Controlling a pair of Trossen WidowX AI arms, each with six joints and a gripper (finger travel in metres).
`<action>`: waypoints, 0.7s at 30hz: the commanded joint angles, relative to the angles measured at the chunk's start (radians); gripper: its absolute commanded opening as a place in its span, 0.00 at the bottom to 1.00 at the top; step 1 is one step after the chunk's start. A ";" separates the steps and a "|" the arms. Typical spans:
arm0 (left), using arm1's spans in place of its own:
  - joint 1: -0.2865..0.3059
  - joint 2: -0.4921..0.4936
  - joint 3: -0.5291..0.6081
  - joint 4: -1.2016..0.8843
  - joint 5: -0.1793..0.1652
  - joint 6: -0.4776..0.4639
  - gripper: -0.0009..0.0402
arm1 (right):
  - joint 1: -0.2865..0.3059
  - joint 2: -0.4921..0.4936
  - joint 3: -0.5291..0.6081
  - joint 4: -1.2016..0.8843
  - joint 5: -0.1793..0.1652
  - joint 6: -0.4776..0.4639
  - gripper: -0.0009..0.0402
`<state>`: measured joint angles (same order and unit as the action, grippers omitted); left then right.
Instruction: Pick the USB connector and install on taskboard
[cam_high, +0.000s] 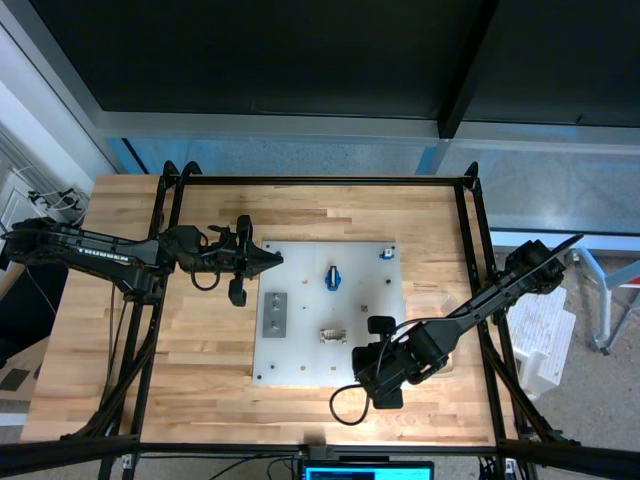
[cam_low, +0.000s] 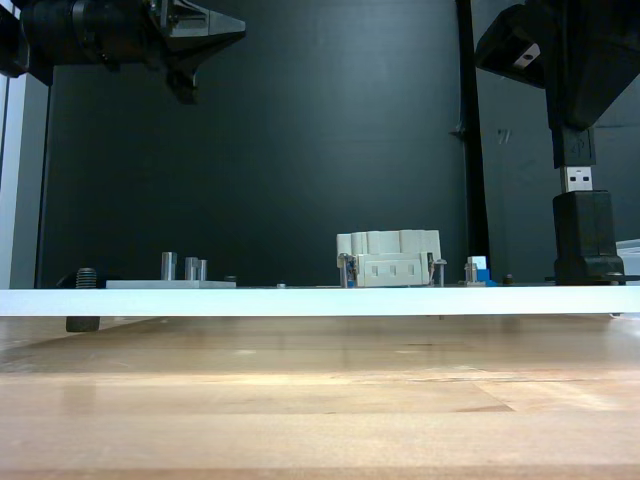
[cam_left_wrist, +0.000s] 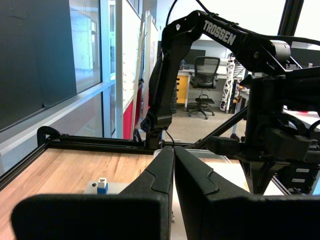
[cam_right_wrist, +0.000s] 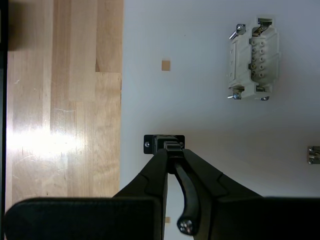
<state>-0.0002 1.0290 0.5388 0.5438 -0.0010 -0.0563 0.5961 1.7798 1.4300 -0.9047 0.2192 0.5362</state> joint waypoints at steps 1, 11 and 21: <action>0.000 0.000 0.000 0.000 0.000 0.000 0.02 | 0.000 0.006 -0.001 0.006 -0.002 -0.002 0.02; 0.000 0.000 0.000 0.000 0.000 0.000 0.02 | -0.001 0.008 -0.001 0.000 -0.003 -0.002 0.02; 0.000 0.000 0.000 0.000 0.000 0.000 0.02 | 0.000 0.008 -0.002 -0.010 -0.003 -0.002 0.02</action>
<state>-0.0002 1.0290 0.5388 0.5438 -0.0013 -0.0566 0.5953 1.7908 1.4284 -0.9092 0.2142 0.5343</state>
